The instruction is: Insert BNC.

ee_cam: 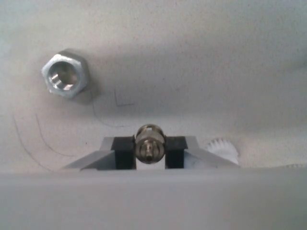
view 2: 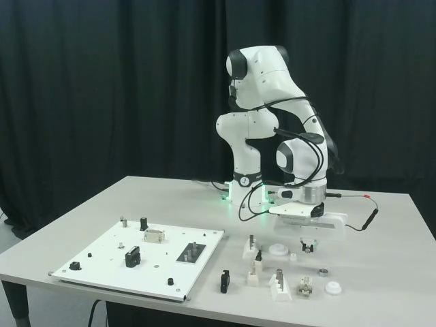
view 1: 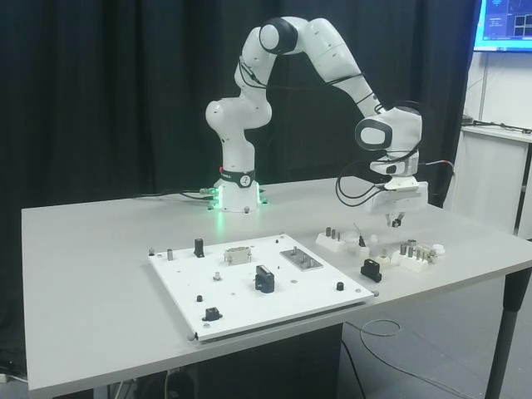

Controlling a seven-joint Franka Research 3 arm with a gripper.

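Gripper [ee_cam: 149, 152] is clamped on the BNC connector [ee_cam: 149, 143], as I read the wrist view: the two black fingers [ee_cam: 123, 152] sit tight against its sides and its slotted collar pokes out beyond them. From the room views I place it in the air above the bench [view 1: 100, 249], over the parts trays, well apart from the white task board [view 1: 249, 287] where I judge its socket must be.

I expect the connector to handle as a small, rigid metal piece, light but smooth-barrelled (so it could twist or slide between flat pads if it meets resistance). Holding it across the body, leaving the collar free, looks right to me, since I judge the collar has to pass over the mating stub and turn.

A metal hex nut [ee_cam: 64, 75] lies on the grey surface below, apart from the connector, and a white gear [ee_cam: 223, 149] peeks out behind one finger, half covered. I cannot make out which fitting on the board is the BNC socket; the pieces there are too small. The connector's rear end is hidden between the fingers.
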